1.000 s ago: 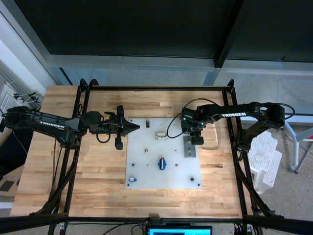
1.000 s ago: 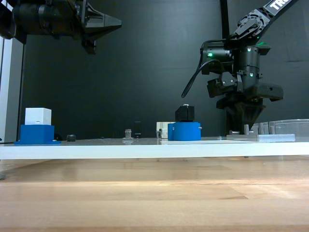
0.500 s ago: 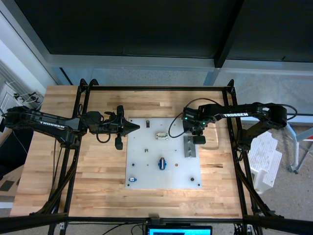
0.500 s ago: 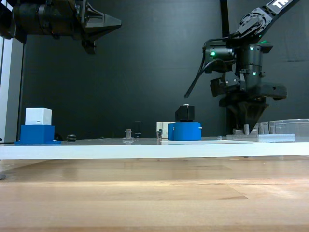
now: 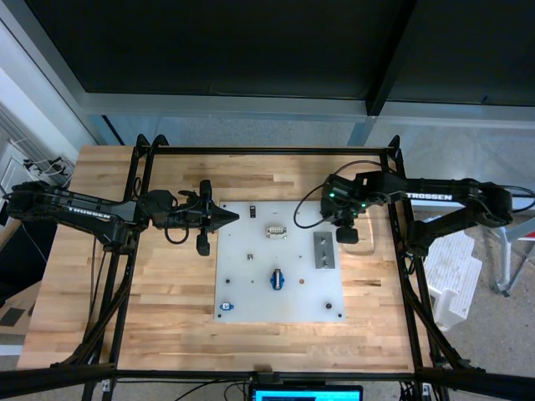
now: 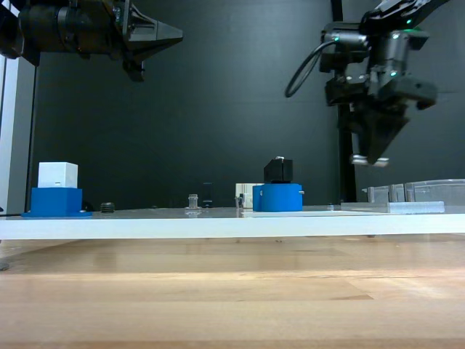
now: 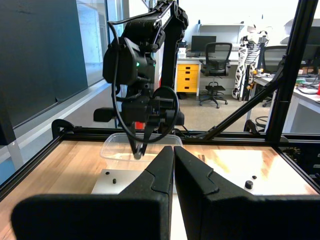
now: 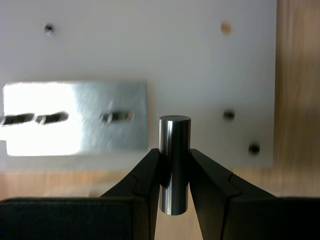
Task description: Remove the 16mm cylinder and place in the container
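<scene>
Fingers (image 8: pixel 142 180) of the right gripper (image 6: pixel 369 154) pinch the 16mm cylinder (image 8: pixel 175 135) upright at its middle, so that both of its ends stick out past the tips. In the low view the gripper hangs at the upper right of the frame, lifted well off the white board (image 5: pixel 251 284) and higher than the rim of the container (image 6: pixel 436 190). That clear tray rests on the table (image 5: pixel 167 334) against the board's right edge, right of centre in the high view, and only wood shows through it. The gripper sits between the tray and the grey metal block (image 5: pixel 324 249). At the left of centre, the left gripper (image 5: pixel 226 216) is raised beside the board, its fingers pressed together.
</scene>
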